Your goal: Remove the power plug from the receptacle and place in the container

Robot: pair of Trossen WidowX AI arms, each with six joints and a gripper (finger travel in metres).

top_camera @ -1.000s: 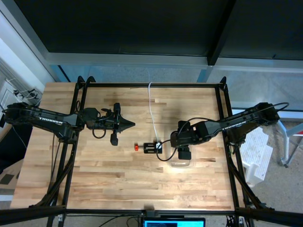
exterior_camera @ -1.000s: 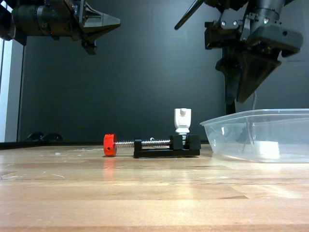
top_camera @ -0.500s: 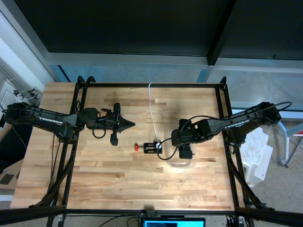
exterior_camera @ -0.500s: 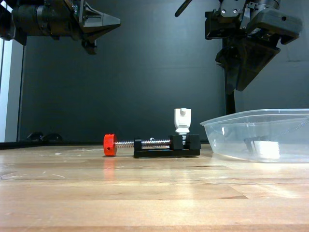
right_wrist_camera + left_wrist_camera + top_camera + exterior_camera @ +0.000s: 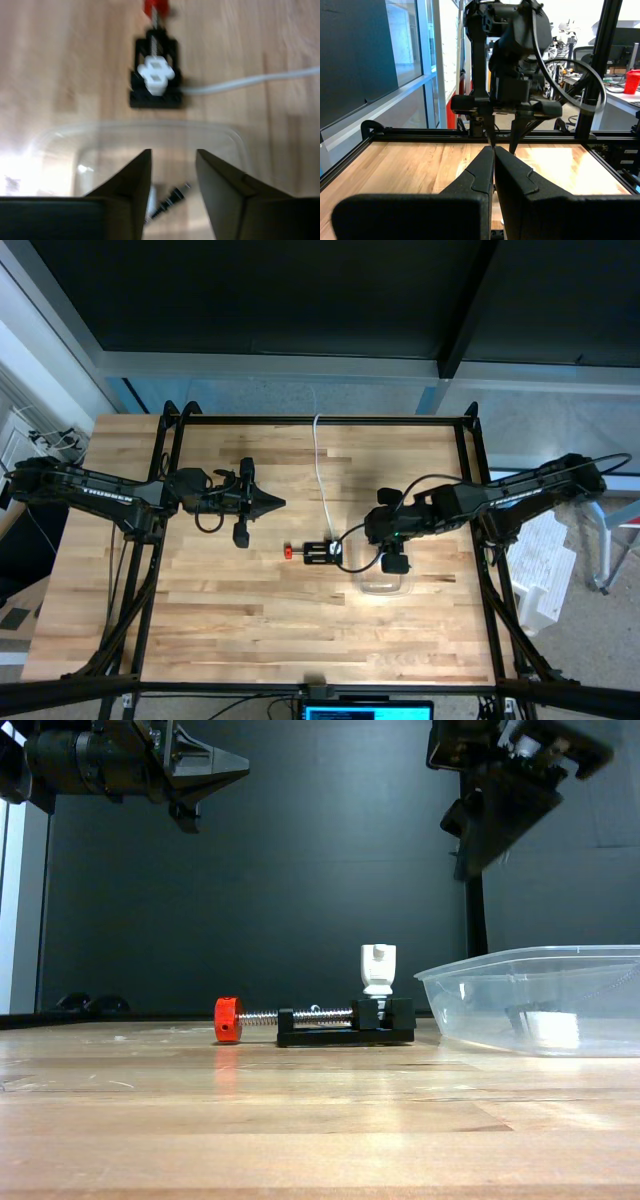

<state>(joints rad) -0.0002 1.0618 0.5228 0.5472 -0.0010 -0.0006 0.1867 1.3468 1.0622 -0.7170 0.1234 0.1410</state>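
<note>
Clear plastic tray [image 5: 140, 129] already holds the dark plug [image 5: 169, 201], which lies loose on its floor, its long axis on a slant across the gap of the right pincer [image 5: 173, 151]. That pincer hangs above the tray with fingers spread and nothing between them. The plug sits straight below it, so the right arm is far the nearer. The white socket [image 5: 156, 75] stands bare in its black clamp [image 5: 345, 1022], just outside the tray rim. Well apart, over the left of the surface [image 5: 250, 620], the left pincer [image 5: 493, 152] is parked aloft, pressed closed and holding nothing. By my judgement only a pull-back remains. Count: 1 plug, 1 socket, 1 clamp, 1 tray, 2 pincers.
</note>
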